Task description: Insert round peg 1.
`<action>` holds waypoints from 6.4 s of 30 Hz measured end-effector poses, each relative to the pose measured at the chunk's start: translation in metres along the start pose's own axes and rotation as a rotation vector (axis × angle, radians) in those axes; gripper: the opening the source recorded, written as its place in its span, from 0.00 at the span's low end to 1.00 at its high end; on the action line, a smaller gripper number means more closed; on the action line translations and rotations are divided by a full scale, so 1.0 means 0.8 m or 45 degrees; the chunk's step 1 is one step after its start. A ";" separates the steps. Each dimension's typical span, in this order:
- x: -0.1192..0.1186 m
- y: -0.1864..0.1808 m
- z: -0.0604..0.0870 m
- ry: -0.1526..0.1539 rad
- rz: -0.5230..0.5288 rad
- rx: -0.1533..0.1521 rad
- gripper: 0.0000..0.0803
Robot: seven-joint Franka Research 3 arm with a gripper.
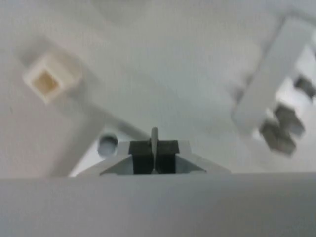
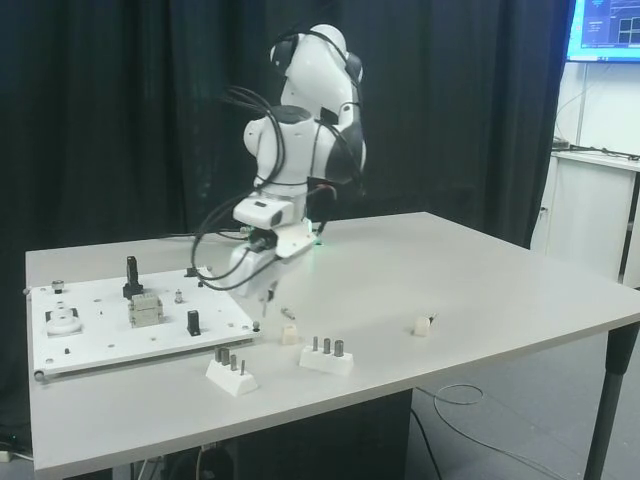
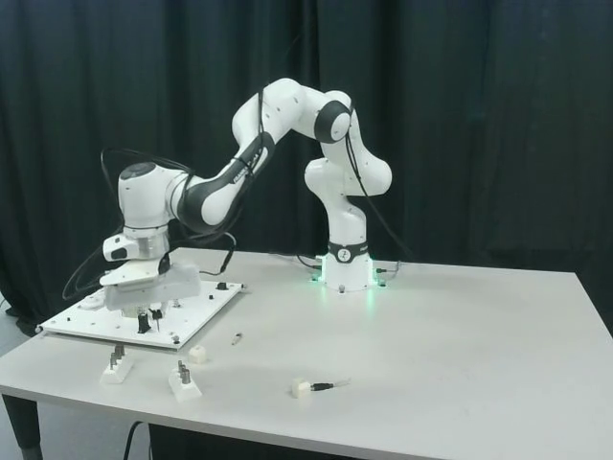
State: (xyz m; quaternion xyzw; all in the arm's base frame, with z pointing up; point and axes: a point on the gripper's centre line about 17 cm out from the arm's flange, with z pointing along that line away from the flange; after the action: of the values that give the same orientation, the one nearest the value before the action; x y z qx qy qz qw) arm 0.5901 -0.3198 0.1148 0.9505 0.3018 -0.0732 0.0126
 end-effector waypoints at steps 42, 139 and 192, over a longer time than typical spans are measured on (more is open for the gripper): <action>-0.195 -0.032 0.052 0.057 0.203 0.141 0.02; -0.241 -0.136 0.109 0.191 0.744 0.066 0.02; -0.244 -0.145 0.113 0.184 0.745 0.080 0.02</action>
State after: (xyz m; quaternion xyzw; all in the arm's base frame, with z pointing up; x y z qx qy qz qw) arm 0.3537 -0.3432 0.0561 0.9997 0.0130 -0.0079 -0.0177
